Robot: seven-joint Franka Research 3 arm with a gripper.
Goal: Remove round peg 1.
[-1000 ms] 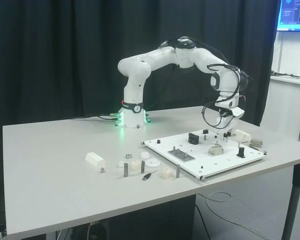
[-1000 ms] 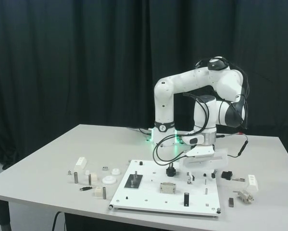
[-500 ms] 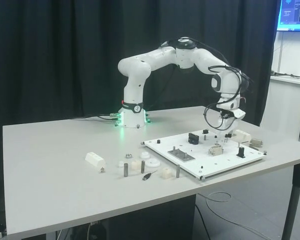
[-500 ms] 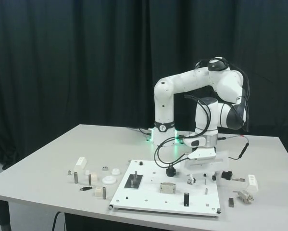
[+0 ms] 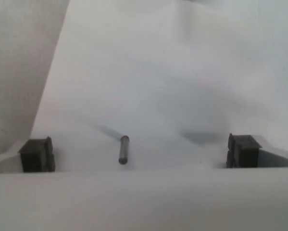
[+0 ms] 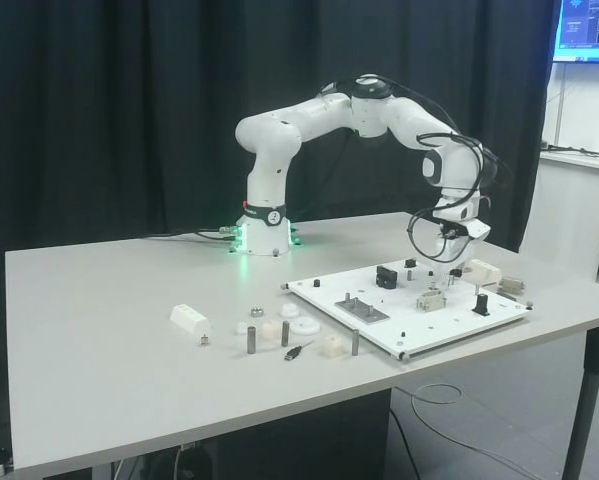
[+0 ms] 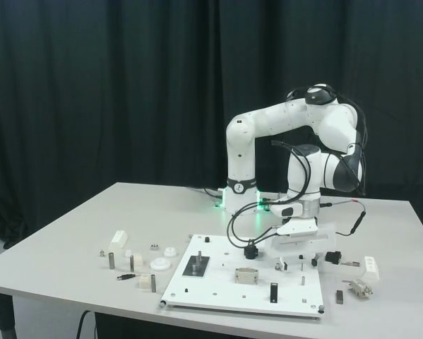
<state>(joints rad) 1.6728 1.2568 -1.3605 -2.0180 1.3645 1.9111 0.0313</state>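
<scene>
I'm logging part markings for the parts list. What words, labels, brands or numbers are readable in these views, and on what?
None can be read.
Monitor at the first room view's edge: content too small to read.
White assembly board, arm and loose parts: no legible markings.

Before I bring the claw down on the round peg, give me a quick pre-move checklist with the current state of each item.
1. Claw open: ok, the two fingertips stand wide apart in the wrist view.
2. Round peg between the fingertips: ok, though it sits nearer one fingertip than the other.
3. Peg not yet gripped: ok, neither fingertip touches it.
4. Peg upright in the white board: ok, it stands on the board in the wrist view.
5. Claw above the board, not resting on it: ok, room views show it hovering over the board's far side.
6. Nothing beside the peg to snag: cannot tell, the wrist view is hazy.
</scene>
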